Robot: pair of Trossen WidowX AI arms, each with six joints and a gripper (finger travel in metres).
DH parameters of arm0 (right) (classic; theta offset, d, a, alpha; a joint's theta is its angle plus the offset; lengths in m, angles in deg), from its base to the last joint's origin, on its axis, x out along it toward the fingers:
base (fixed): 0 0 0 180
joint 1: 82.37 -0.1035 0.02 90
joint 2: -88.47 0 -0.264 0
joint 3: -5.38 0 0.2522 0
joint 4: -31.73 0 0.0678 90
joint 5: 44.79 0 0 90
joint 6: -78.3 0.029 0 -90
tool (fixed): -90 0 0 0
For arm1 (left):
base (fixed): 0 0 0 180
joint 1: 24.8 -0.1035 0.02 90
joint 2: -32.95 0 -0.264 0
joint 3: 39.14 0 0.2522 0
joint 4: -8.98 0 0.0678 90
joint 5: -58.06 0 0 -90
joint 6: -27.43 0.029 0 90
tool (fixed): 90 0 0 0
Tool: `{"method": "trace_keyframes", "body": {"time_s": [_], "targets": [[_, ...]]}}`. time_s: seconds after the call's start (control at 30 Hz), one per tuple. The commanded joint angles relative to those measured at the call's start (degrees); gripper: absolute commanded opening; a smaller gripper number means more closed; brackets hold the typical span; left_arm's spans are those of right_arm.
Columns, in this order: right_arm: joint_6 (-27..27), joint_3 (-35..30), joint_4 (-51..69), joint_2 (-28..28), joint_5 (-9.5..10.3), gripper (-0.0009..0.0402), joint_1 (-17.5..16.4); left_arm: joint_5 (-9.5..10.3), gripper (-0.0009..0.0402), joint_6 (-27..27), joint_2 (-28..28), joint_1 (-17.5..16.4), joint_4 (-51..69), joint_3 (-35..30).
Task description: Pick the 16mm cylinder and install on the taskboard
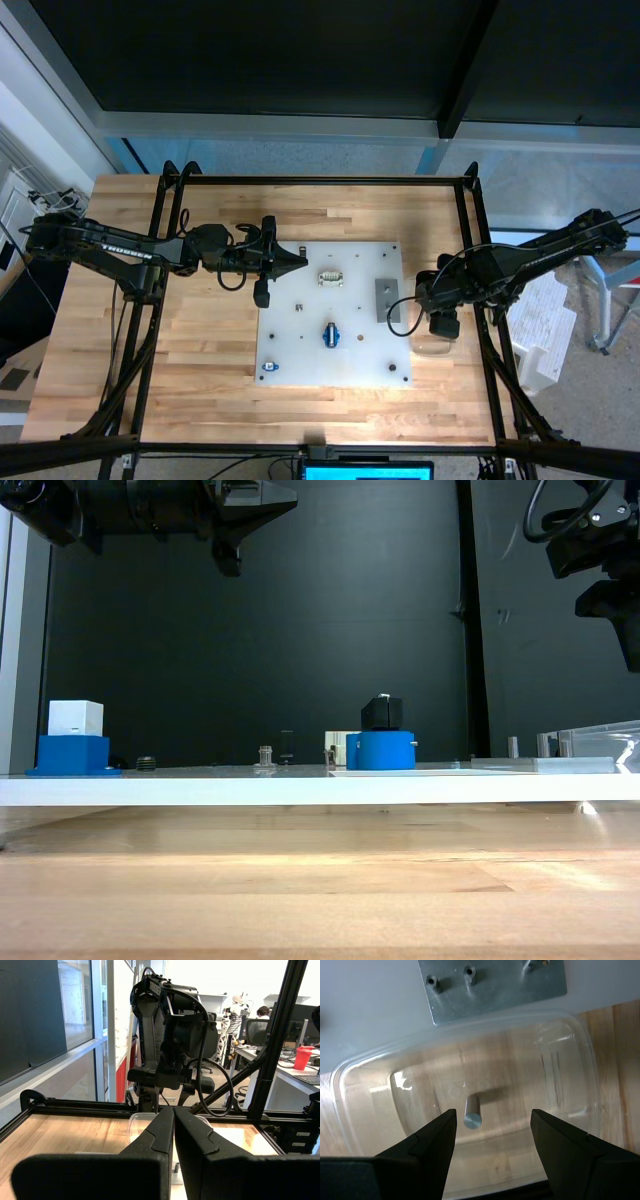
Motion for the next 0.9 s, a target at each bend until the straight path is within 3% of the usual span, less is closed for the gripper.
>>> {"method": "trace_keyframes", "body": {"time_s": [0.03, 0.9], "targets": [[0.0, 0.7, -1.1, 0.0, -0.07, 0.0211, -0.1, 0.00, 0.0000, 0.0, 0.0, 0.0, 0.0, 0.0], [1.6, 11.8, -12.7, 0.1, 0.39, 0.0210, -0.5, 0.00, 0.0000, 0.0, 0.0, 0.0, 0.0, 0.0]]}}
